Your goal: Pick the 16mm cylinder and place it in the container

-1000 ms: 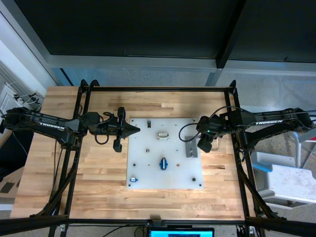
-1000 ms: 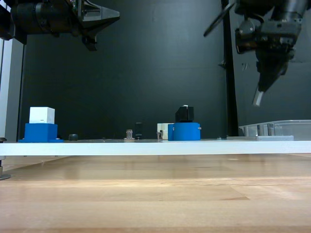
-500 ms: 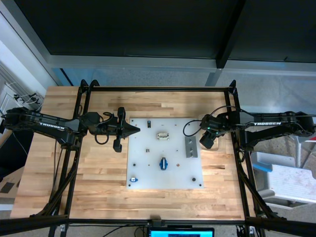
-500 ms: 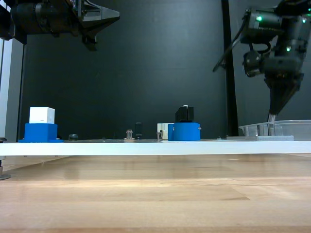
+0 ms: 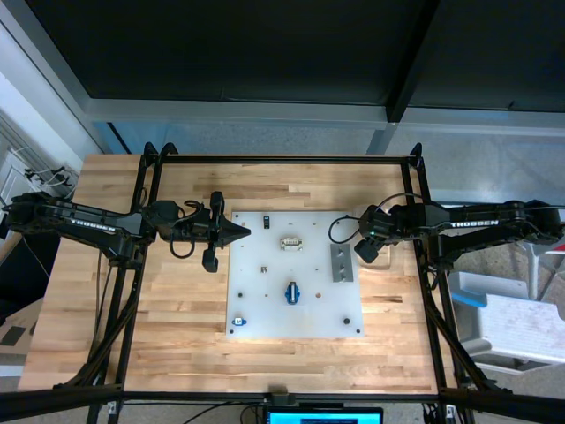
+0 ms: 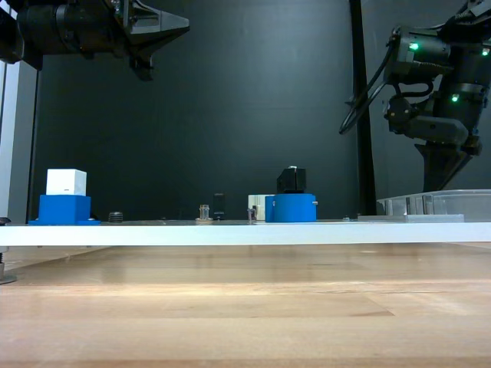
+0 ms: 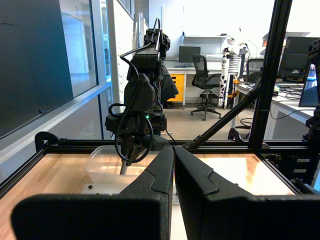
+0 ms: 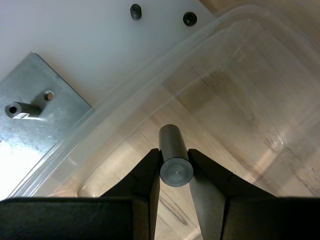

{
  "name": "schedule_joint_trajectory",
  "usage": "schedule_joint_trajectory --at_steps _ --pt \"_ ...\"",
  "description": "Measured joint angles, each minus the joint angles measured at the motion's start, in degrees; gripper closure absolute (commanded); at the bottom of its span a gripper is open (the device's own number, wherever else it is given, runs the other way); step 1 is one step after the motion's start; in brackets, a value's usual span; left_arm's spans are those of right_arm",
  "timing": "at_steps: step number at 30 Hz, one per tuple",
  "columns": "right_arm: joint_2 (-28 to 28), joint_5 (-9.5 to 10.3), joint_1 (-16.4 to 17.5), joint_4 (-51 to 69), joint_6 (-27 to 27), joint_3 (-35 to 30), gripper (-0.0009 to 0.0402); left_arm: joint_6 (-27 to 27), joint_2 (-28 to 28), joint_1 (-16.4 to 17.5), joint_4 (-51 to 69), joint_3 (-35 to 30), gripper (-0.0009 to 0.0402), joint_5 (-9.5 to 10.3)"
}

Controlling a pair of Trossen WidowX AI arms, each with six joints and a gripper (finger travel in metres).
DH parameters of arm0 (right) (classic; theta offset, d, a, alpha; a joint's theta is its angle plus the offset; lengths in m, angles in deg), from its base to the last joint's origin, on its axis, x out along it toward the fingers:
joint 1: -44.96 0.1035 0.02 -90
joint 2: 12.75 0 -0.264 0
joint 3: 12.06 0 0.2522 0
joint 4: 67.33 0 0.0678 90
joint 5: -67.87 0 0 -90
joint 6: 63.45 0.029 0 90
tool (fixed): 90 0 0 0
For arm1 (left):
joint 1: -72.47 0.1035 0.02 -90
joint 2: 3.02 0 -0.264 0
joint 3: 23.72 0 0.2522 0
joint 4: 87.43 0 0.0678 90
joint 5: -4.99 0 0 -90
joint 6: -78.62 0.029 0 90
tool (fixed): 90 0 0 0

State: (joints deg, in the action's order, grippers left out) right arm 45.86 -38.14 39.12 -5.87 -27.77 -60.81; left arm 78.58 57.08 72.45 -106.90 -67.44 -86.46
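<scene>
The 16mm cylinder point(image 8: 173, 155), a stubby grey metal peg, is clamped between the fingers of my right gripper point(image 8: 175, 159). It hangs low inside the container point(image 8: 246, 26), a clear tub lying on the wood just off the right edge of the white board. In the low view my right gripper point(image 6: 443, 178) dips behind the container's rim point(image 6: 453, 196). From above, my right gripper point(image 5: 366, 251) covers the tub. My left gripper point(image 5: 244, 231) hovers at the board's far-left edge, high above it, fingers shut and empty point(image 7: 173, 151).
The white board point(image 5: 265, 305) carries a grey metal block point(image 5: 342, 262) with a thinner peg point(image 8: 20, 109) right beside the tub. A blue upright part point(image 5: 292, 292), a blue-and-white block point(image 5: 237, 321) and a small connector point(image 5: 290, 240) also stand on it.
My right gripper has moved right off the board and come down, carrying the cylinder into the tub. The left arm has not moved.
</scene>
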Motion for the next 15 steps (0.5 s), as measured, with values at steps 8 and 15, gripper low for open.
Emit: schedule_joint_trajectory --at_steps 8,15 --pt "2.21 -2.67 0.57 -1.84 -0.02 0.13 0.0314 -0.02 0.00 0.00 -0.02 0.02 0.0393 0.00" --pt "4.44 -2.58 1.46 -3.23 -0.07 0.13 0.0256 0.00 0.00 0.00 0.00 0.02 0.0393 0.00"
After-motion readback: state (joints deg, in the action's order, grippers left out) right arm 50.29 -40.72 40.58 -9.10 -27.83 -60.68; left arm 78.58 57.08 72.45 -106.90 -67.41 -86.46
